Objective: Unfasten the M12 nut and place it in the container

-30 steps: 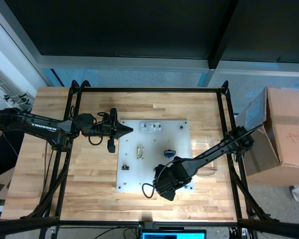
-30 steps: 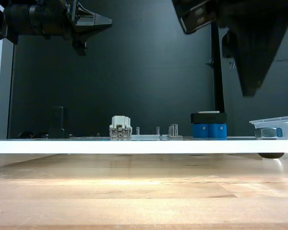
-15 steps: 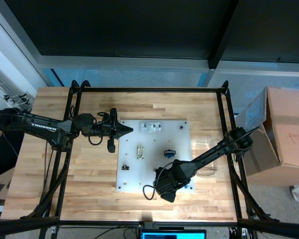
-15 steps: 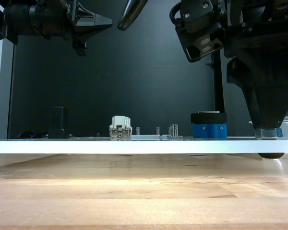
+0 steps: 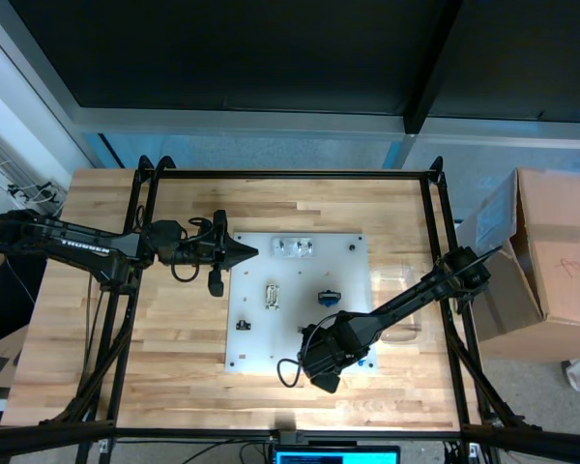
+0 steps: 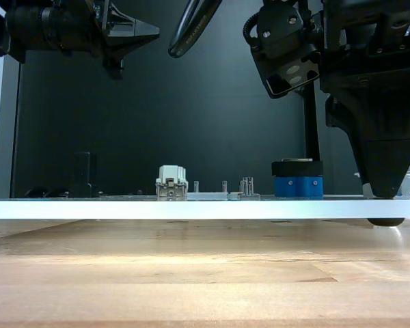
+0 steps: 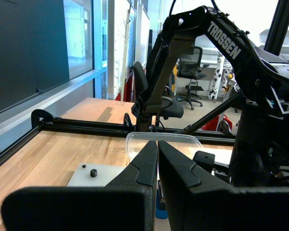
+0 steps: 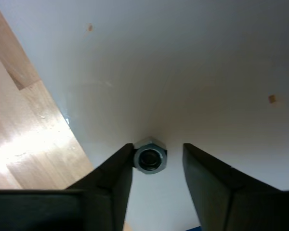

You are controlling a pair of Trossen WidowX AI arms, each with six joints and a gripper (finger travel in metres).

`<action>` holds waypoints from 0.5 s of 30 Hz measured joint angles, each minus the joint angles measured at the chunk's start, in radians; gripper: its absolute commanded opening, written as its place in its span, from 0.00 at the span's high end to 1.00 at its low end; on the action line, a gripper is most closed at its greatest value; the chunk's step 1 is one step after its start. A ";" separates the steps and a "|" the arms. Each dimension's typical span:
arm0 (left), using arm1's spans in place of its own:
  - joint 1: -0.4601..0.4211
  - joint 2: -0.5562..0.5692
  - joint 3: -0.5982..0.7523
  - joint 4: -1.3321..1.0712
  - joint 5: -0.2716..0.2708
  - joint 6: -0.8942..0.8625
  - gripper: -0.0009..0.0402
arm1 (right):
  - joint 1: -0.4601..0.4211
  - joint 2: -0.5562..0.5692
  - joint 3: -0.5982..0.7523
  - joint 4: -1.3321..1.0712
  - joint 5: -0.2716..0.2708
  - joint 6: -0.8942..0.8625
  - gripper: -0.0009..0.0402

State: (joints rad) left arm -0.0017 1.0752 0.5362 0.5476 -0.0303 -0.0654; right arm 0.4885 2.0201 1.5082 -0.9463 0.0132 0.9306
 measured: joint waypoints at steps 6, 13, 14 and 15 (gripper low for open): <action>0.000 0.000 0.000 0.000 0.000 0.000 0.98 | 0.000 0.000 0.000 0.001 -0.006 -0.030 0.91; 0.000 0.000 0.000 0.000 0.000 0.000 0.98 | -0.001 0.000 0.000 -0.002 -0.035 -0.302 0.97; 0.000 0.000 0.000 0.000 0.000 0.000 0.98 | -0.001 0.000 0.000 -0.002 -0.034 -0.369 0.96; 0.000 0.000 0.000 0.000 0.000 0.000 0.98 | -0.001 0.000 0.000 -0.003 -0.035 -0.435 0.95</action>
State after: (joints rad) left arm -0.0017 1.0752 0.5358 0.5476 -0.0303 -0.0654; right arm 0.4877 2.0201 1.5082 -0.9489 -0.0216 0.4961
